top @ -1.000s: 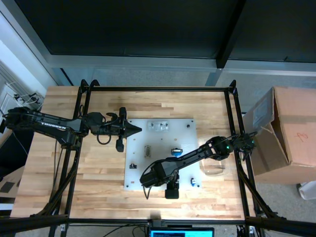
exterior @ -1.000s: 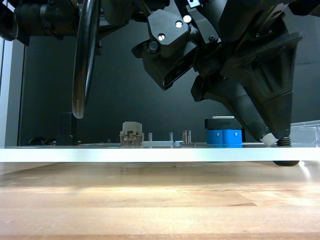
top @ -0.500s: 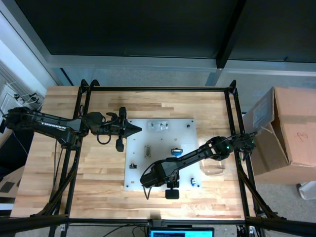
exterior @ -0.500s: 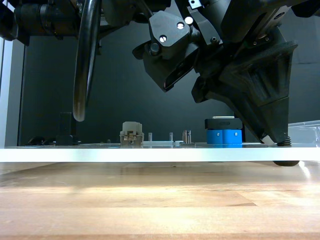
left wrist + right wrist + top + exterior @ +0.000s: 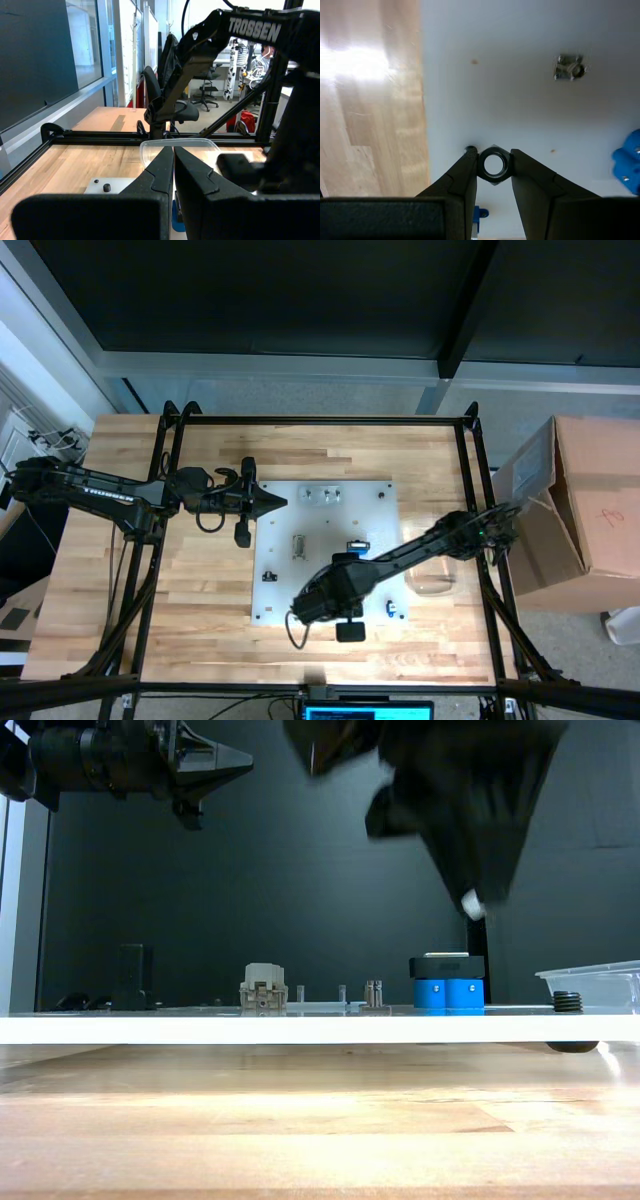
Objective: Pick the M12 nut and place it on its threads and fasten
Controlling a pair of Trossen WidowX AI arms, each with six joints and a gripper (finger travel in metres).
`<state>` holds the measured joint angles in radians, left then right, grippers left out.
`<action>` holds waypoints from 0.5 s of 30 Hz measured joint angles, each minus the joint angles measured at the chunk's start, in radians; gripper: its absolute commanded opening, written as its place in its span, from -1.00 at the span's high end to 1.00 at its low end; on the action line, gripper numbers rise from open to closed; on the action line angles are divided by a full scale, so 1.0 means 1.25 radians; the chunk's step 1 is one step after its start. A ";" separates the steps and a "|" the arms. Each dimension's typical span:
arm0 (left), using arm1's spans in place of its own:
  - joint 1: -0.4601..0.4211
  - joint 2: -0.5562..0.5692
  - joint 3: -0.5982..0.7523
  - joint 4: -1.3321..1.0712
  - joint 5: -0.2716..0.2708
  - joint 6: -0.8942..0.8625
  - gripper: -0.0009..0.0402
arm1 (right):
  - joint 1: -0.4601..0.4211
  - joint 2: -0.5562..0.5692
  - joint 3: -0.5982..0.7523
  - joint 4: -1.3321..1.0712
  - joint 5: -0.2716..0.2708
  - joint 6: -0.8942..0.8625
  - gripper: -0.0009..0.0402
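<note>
Leaves stud [image 5: 567,1003] bare at board's [image 5: 375,515] 5 o'clock. Pinches nut [image 5: 494,165] by opposite flats in right gripper [image 5: 493,160], raised off the board. Judged light, hard, slick: best held square on flats. Holds left gripper [image 5: 275,503] closed, empty, at 10 o'clock.

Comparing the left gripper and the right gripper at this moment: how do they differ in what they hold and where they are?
The right gripper is shut on the M12 nut, pinched between its fingers; the left gripper is shut on nothing. The right gripper hangs over the near part of the white board; the left gripper is at its far left edge. Both are shut and raised clear of the board.
</note>
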<state>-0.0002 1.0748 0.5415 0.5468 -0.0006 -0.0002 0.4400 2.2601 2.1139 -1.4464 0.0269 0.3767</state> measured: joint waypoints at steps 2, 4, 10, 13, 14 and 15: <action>0.000 0.000 0.000 0.000 0.000 0.000 0.96 | 0.016 -0.036 -0.037 0.045 0.032 -0.001 0.94; 0.000 0.000 0.000 0.000 0.000 0.000 0.96 | 0.031 -0.078 -0.088 0.101 0.060 0.002 0.94; 0.000 0.000 0.000 0.000 0.000 0.000 0.96 | 0.069 -0.213 -0.310 0.320 0.128 0.024 0.94; 0.000 0.000 0.000 0.000 0.000 0.000 0.96 | 0.091 -0.268 -0.415 0.420 0.168 0.027 0.94; 0.000 0.000 0.000 0.000 0.000 0.000 0.96 | 0.098 -0.284 -0.448 0.446 0.178 0.028 0.94; 0.000 0.000 0.000 0.000 0.000 0.000 0.96 | 0.102 -0.298 -0.480 0.469 0.179 0.029 0.94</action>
<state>-0.0002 1.0748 0.5415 0.5468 -0.0006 -0.0006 0.5678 1.8874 1.5139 -0.8597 0.2508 0.4133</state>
